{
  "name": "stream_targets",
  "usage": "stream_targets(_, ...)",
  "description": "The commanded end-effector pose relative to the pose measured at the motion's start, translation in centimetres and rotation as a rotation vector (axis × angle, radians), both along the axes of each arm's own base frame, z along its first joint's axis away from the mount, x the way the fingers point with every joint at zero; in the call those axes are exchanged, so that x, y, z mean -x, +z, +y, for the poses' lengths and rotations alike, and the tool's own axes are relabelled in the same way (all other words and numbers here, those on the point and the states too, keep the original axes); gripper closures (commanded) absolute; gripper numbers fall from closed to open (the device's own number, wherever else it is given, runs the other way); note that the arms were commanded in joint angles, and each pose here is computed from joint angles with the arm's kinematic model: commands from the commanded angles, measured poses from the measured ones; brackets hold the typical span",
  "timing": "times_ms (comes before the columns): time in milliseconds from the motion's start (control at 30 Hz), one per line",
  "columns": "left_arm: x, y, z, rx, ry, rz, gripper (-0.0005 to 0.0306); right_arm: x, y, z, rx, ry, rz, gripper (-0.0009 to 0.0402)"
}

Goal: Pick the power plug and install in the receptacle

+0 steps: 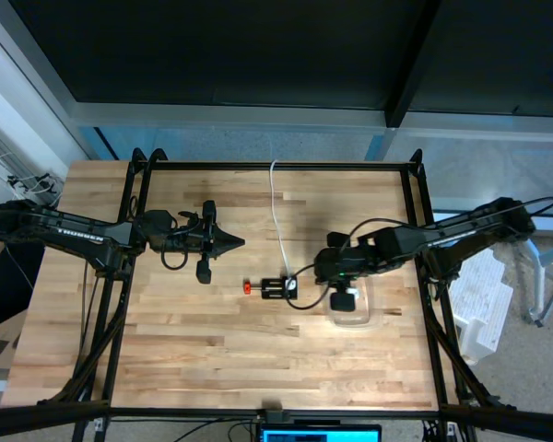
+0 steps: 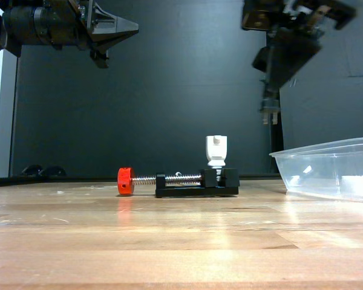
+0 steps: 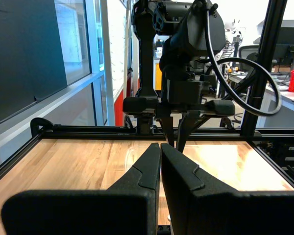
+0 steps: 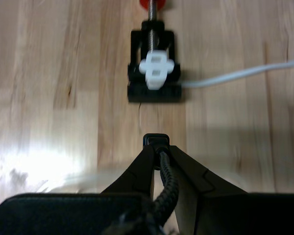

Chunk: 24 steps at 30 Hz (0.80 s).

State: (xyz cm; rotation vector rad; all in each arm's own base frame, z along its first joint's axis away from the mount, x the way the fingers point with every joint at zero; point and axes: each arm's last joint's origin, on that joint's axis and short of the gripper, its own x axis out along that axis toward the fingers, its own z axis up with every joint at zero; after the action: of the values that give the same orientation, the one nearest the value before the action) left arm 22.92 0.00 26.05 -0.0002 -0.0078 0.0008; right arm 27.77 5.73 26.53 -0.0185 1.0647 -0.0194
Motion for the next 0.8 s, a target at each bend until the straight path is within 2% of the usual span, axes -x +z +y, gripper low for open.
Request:
stream_targets(33,0.0,0.0,0.0,0.000,0.000,0.000,0.0300,-1.5,0.2,0.0,0.008,0.008,-0.004,0.0393)
stream_targets(533,0.0,0.0,0.0,0.000,0.000,0.000,0.0300,-5.8,0.0,-0.2,0.040,0.026,0.004,0.0393)
stream_targets(800,0.0,0.0,0.0,0.000,0.000,0.000,0.0300,-6.7,-0.5,0.0,0.049,0.039,0.014,0.0393)
